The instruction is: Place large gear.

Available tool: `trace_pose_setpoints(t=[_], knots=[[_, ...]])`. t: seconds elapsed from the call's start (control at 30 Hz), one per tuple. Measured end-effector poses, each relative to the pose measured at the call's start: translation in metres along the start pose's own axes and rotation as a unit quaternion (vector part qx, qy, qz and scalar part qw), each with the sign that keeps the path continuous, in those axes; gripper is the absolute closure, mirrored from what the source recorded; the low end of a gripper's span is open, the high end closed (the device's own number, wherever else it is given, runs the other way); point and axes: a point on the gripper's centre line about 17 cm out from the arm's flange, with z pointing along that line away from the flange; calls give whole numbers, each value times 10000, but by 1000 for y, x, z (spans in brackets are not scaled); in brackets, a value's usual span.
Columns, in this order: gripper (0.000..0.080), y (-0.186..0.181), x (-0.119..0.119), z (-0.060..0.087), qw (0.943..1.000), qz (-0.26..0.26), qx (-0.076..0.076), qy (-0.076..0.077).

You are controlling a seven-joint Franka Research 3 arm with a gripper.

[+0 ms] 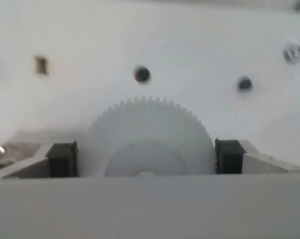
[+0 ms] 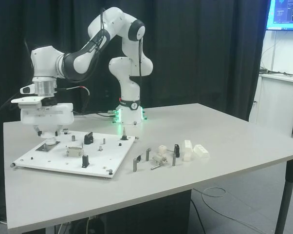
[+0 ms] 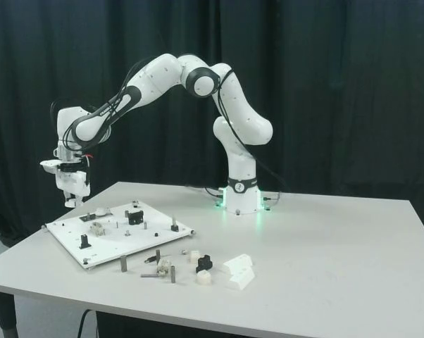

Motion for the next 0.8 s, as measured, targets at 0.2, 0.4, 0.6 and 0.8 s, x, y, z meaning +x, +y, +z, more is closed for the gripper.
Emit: trace_pose_setpoints(t=[0.2,0.4,0.6,0.8], knots=[[207,-13,33,-3,9994,-230,-117,235],[207,-20,69,2,9981,-283,-299,449],[207,-22,101,12,9973,-45,-454,571],[207,-26,124,28,9967,-33,-543,609]])
